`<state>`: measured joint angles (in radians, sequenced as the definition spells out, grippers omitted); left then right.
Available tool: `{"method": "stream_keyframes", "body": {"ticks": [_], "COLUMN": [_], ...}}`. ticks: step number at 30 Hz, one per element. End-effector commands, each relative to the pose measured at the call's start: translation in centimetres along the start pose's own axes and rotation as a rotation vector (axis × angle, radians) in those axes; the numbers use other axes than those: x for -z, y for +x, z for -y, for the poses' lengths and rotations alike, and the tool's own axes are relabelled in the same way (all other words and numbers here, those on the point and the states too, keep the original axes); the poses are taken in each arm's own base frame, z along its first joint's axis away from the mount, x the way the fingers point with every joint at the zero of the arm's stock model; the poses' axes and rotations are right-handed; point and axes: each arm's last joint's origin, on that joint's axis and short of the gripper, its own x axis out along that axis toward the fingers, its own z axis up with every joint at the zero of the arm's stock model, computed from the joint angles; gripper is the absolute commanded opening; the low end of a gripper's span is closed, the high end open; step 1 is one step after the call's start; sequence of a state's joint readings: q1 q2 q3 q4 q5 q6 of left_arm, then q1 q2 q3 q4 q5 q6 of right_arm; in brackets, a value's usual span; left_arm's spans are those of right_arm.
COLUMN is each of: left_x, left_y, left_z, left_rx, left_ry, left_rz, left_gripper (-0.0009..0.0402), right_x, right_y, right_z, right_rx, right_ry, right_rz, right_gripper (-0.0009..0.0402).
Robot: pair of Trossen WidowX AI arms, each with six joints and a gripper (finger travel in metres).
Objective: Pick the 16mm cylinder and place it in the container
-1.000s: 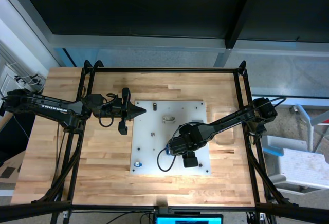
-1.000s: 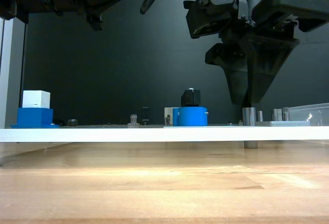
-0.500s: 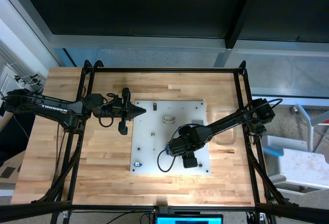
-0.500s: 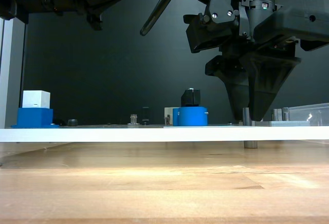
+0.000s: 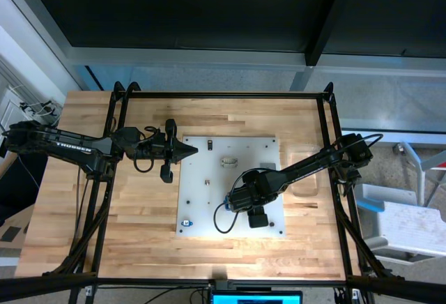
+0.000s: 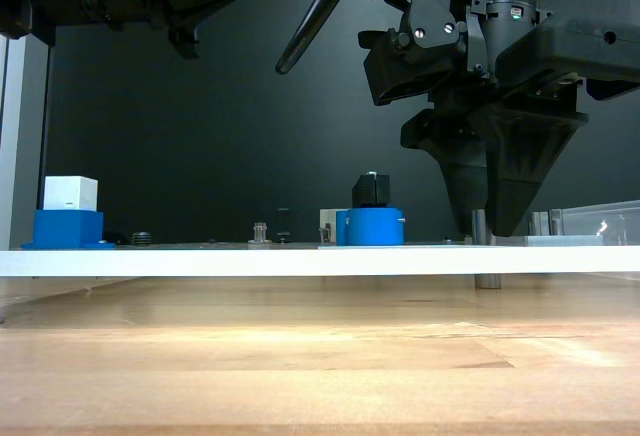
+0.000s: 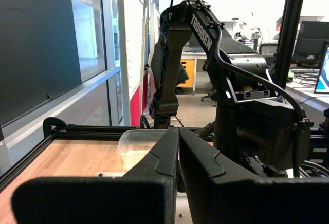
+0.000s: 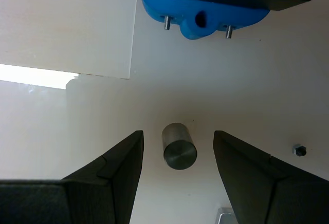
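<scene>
The 16mm cylinder (image 8: 179, 146), a short grey metal peg, stands upright on the white board (image 5: 202, 206). My right gripper (image 8: 177, 134) is open and lowered over it, one finger on each side with gaps to the peg. From table height the right gripper (image 6: 490, 226) reaches down to the board and covers most of the cylinder (image 6: 478, 221). From above, the right gripper (image 5: 257, 216) hides the peg. The clear container (image 5: 303, 178) sits on the wood just right of the board. My left gripper (image 5: 191, 150) hovers shut at the board's far left edge.
A blue round part (image 6: 375, 226) stands on the board left of the right gripper. A blue block with a white cube (image 6: 68, 218) sits at the board's near left corner. Small screws and a connector dot the board's middle. Black frame rails border the table.
My right gripper has come down from above the cylinder until its open fingers stand on both sides of it. The left arm has not moved.
</scene>
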<state>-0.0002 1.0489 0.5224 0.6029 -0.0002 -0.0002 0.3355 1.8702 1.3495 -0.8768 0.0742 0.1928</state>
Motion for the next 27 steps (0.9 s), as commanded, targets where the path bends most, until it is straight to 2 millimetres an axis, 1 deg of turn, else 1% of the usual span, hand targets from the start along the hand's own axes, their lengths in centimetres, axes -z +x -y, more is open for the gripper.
{"method": "stream_keyframes", "body": {"ticks": [1,4,12,16,22,27], "left_x": [-0.01,-0.01,-0.01,-0.01,-0.01,-0.01], "left_y": [0.00,0.00,0.00,0.00,0.00,0.00], "left_z": [0.00,0.00,0.00,0.00,0.00,0.00], "left_rx": [0.000,0.000,0.000,0.000,0.000,0.000], "left_ry": [0.000,0.000,0.000,0.000,0.000,0.000], "left_rz": [0.000,0.000,0.000,0.000,0.000,0.000], "left_gripper": [0.0000,0.0000,0.0000,0.0000,0.0000,0.0000], "right_x": [-0.01,-0.01,-0.01,0.00,0.02,0.04], "right_y": [-0.01,-0.01,-0.02,-0.02,-0.12,-0.47], "right_z": [0.00,-0.01,-0.02,-0.03,-0.10,-0.12], "right_rx": [0.001,0.001,0.003,0.003,0.001,-0.001], "right_ry": [0.002,0.006,0.007,0.007,0.004,0.004], "right_rz": [0.001,0.001,0.002,0.002,0.004,0.013], "right_gripper": [0.0182,0.0163,0.0088,0.0059,0.0033,0.0030]}}
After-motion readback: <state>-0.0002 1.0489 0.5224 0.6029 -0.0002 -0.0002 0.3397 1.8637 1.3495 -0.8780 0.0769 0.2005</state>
